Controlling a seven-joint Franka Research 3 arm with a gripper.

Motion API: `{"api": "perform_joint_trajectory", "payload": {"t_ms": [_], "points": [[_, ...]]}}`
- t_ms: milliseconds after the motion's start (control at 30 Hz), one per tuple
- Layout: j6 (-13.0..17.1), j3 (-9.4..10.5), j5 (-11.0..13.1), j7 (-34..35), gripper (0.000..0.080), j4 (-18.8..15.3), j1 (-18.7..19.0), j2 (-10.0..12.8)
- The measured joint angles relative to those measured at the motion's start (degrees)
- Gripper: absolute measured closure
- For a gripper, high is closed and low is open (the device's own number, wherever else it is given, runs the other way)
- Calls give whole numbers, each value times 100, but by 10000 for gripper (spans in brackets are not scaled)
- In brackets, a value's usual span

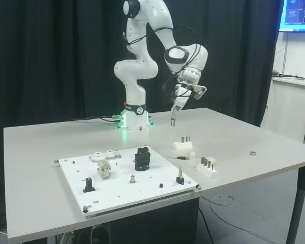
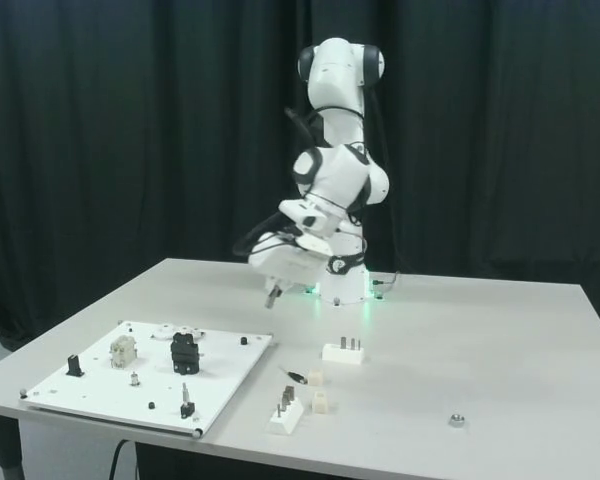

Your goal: Insert round peg 4.

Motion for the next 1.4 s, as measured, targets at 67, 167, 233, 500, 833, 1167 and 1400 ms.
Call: {"api": "perform_joint_trajectory", "payload": {"t_ms": [67, 167, 233, 500, 833, 1167, 1400], "points": [[148, -153, 92, -5, 654, 17, -2, 19], [346, -361, 220, -34, 654, 64, -3, 73], [471, -493, 301, -81, 654, 105, -5, 125], [915, -965, 573, -300, 654, 328, -15, 424], [1074, -1333, 1316, -412, 654, 737, -120, 861], [756, -1505, 2368, -1158, 654, 1311, -296, 1246], [125, -1594, 2939, -1582, 654, 1869, -335, 1531]]}}
